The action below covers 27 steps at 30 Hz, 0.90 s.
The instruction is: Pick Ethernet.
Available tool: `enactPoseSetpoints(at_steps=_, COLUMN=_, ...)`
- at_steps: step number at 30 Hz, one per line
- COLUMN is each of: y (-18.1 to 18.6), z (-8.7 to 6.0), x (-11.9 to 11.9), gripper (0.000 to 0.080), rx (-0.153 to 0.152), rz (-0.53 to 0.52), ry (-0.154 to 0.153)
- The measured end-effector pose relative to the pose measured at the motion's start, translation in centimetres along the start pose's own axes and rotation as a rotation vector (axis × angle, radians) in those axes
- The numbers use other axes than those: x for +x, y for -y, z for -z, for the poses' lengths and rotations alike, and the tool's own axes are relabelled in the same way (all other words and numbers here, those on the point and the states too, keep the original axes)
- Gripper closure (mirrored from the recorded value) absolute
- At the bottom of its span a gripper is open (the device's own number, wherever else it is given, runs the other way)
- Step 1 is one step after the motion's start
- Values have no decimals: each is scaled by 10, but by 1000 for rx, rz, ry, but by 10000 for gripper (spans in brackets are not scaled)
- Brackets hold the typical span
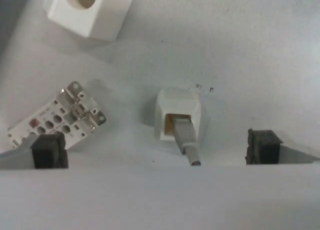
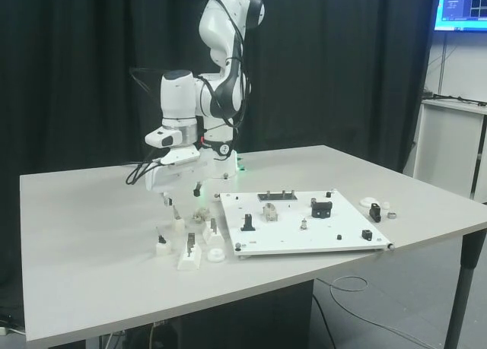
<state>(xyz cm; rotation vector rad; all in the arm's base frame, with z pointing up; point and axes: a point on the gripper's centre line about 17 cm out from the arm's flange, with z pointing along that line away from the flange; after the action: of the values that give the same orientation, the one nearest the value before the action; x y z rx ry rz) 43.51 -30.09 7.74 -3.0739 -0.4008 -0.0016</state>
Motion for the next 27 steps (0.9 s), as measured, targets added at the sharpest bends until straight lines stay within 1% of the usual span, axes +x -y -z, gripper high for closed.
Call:
enactPoseSetpoints(at_steps=12, y=-6, z=-16, x=-9, gripper=3, rx=5, rz=-6, ry=27)
enactPoseSetpoints(at_steps=17, y=-8, z=-23, x=-13, gripper=3, rx=14, rz=-7, ry=28)
enactPoseSetpoints(at_steps=27, y=-11, z=-34, x=-13, gripper=3, rx=25, rz=-20, ry=16)
